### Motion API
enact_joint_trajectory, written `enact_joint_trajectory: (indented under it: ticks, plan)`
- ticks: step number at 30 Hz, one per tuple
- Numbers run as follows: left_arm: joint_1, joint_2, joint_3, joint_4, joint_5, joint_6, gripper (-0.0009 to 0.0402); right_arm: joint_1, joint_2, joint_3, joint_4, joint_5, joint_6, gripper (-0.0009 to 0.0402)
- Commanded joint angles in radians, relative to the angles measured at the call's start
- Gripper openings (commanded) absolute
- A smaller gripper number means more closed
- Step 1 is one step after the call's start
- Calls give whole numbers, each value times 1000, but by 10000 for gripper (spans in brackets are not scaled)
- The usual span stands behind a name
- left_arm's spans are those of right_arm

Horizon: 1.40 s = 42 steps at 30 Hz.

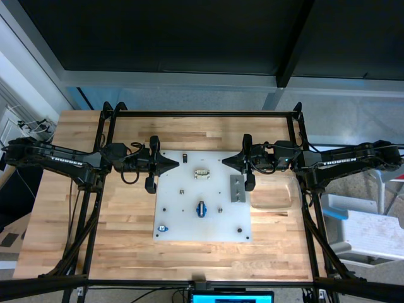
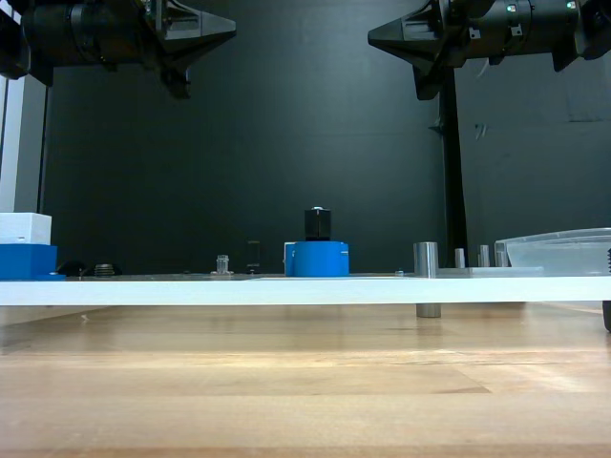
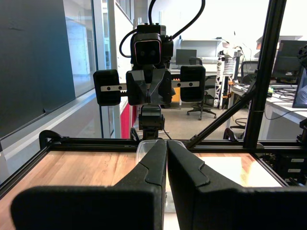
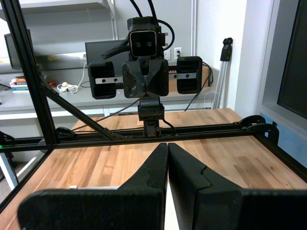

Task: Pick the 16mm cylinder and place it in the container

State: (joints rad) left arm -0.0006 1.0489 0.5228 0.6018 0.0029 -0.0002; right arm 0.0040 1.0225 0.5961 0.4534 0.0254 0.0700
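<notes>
The 16mm cylinder (image 1: 221, 208) stands upright on the white board (image 1: 189, 218), just right of a blue fixture; in the low view the cylinder (image 2: 425, 260) rises from the board's edge. The clear container (image 1: 273, 194) lies on the wood to the right of the board, and its container wall (image 2: 563, 250) shows low at the right. My left gripper (image 1: 178, 162) hovers shut and empty over the board's far left edge. My right gripper (image 1: 224, 161) hovers shut and empty over the far right part. Both hang high above the board, left gripper (image 2: 229, 31) and right gripper (image 2: 372, 38). Each wrist view shows closed fingers, left gripper (image 3: 166, 142), right gripper (image 4: 168, 144).
A flat grey block (image 1: 237, 188) lies by the board's right edge, with thin pegs (image 2: 459, 258) near it. A blue fixture (image 1: 201, 208) sits mid-board and a blue-white part (image 1: 162, 228) at the near left corner. Black frame rails (image 1: 202, 114) ring the table.
</notes>
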Motion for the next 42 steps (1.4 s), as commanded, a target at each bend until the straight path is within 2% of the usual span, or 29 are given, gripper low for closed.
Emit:
enact_joint_trajectory:
  ticks: [1,13,16,21,33,42]
  plan:
    - [0,0,0,1,0,0,0,0,0,0,0,1,0,0]
    - [0,0,0,0,0,0,0,1,0,0,0,0,5,0]
    - [0,0,0,0,0,0,0,1,0,13,-16,-3,38,0]
    - [1,0,0,0,0,0,0,3,0,99,-197,-3,34,0]
    - [0,0,0,0,0,0,0,8,2,381,-810,-1,31,0]
    - [1,0,0,1,0,0,0,14,27,510,-1029,-2,79,0]
